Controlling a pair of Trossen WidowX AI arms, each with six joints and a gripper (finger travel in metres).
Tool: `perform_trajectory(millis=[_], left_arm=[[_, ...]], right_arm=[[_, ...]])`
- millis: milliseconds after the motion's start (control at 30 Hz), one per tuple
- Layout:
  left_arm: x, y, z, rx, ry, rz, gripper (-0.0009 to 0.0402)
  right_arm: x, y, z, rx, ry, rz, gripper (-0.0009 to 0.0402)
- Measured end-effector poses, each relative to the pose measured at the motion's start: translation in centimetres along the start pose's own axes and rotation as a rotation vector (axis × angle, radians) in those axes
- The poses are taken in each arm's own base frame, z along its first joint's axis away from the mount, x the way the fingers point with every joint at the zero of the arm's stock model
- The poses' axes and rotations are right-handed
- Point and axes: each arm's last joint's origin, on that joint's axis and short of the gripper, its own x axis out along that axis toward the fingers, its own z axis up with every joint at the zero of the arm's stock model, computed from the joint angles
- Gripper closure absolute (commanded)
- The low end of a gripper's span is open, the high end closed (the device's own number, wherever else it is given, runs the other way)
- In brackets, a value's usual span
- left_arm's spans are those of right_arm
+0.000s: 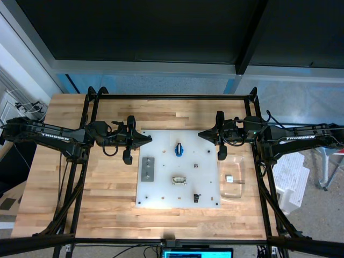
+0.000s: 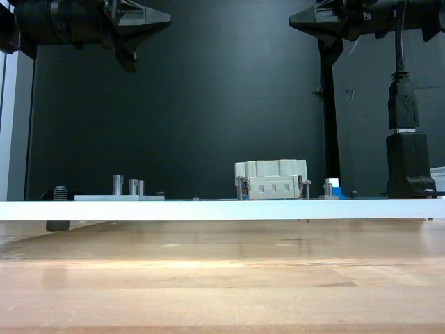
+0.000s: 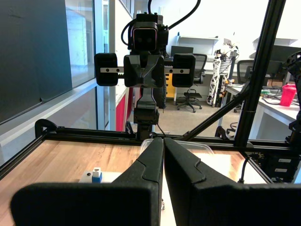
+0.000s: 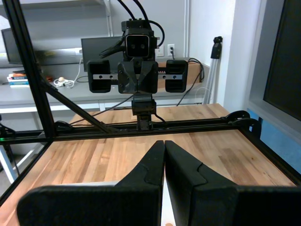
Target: Pick the USB connector and install on taskboard
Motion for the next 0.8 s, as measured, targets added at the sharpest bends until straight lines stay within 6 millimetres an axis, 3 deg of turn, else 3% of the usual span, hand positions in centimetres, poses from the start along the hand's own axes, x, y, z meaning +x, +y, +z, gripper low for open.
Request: perform_trajectory(millis=[800], left_arm=[[0.00, 0.00, 0.00, 0.000, 0.000, 0.000, 0.0393]], right_arm=[[0.35, -0.29, -0.17, -0.005, -0.014, 0.010, 0.0393]])
